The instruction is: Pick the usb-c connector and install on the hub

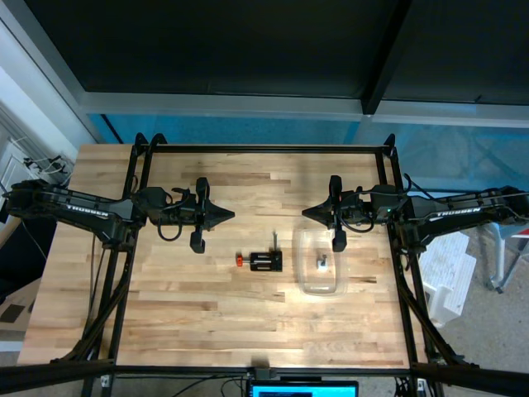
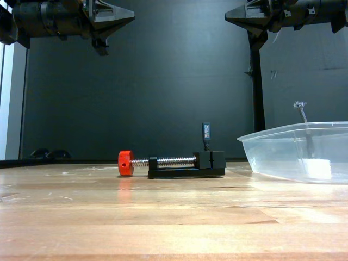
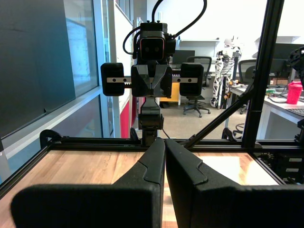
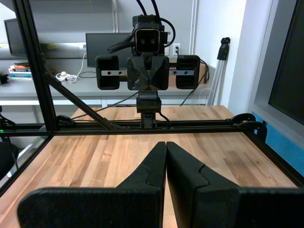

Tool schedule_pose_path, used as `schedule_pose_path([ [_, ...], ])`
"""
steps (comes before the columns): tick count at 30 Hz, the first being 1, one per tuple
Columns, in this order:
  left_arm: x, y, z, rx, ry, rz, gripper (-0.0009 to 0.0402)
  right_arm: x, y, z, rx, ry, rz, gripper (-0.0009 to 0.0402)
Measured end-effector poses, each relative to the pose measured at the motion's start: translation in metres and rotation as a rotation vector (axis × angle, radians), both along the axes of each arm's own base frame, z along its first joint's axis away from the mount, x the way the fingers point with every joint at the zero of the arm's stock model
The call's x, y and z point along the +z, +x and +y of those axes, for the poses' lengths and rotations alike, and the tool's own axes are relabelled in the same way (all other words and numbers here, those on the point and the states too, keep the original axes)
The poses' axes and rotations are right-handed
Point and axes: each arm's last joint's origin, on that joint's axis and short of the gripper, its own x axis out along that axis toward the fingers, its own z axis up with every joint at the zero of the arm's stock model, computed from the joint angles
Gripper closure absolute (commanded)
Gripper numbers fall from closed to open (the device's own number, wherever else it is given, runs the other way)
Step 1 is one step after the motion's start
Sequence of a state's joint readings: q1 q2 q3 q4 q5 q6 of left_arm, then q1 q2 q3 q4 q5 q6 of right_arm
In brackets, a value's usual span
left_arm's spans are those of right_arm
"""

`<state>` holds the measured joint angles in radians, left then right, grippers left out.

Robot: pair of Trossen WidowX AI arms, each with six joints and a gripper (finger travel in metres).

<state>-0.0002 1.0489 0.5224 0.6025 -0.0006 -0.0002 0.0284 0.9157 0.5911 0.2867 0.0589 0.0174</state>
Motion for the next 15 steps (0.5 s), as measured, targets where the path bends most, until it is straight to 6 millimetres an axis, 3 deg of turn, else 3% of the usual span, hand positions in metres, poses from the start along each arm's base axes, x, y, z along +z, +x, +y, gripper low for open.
schedule_pose_path([
  [15,0.0001,0.0,0.0,0.0,0.0,0.0,0.0393,0.0012,0.0001,0.0,0.0,0.0,-0.011,0.0393],
])
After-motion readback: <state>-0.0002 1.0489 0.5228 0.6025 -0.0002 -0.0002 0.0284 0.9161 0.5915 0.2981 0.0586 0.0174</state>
